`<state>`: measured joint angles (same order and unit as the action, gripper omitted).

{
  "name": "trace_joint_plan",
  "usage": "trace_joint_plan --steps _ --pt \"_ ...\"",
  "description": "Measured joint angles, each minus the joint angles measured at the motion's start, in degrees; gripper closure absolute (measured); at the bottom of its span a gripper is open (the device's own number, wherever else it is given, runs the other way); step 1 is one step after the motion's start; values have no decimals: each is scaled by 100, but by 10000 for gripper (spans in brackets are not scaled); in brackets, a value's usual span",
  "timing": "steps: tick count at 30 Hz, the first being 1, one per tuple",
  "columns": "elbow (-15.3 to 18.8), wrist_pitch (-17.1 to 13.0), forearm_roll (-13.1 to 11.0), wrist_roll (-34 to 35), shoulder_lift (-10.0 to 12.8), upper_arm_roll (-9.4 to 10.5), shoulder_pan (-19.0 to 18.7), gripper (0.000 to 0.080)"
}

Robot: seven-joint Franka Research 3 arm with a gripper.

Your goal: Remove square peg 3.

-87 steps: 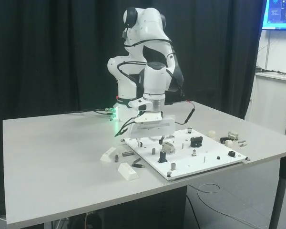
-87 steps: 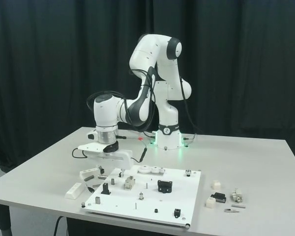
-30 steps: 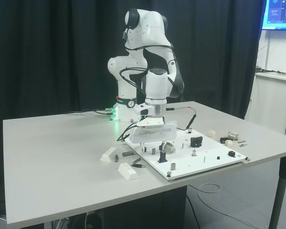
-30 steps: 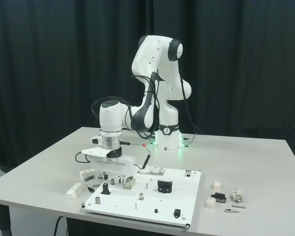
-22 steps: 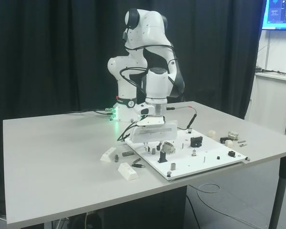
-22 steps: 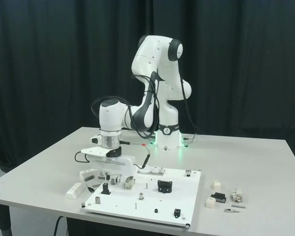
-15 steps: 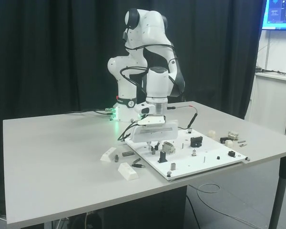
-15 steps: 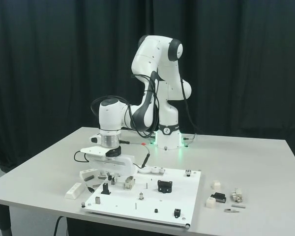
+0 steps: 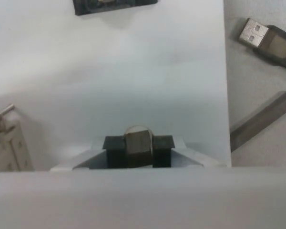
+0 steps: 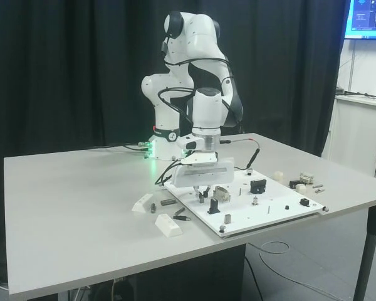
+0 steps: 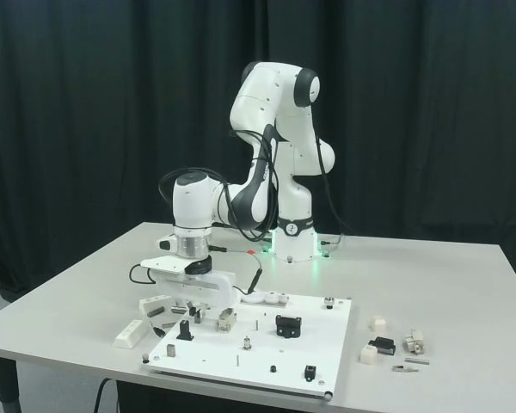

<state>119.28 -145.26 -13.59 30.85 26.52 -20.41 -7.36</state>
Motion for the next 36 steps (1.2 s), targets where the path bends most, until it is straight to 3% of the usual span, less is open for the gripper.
trace_joint_plan --steps 36 --pt "-277 546 112 0 -1 -56 2 693"
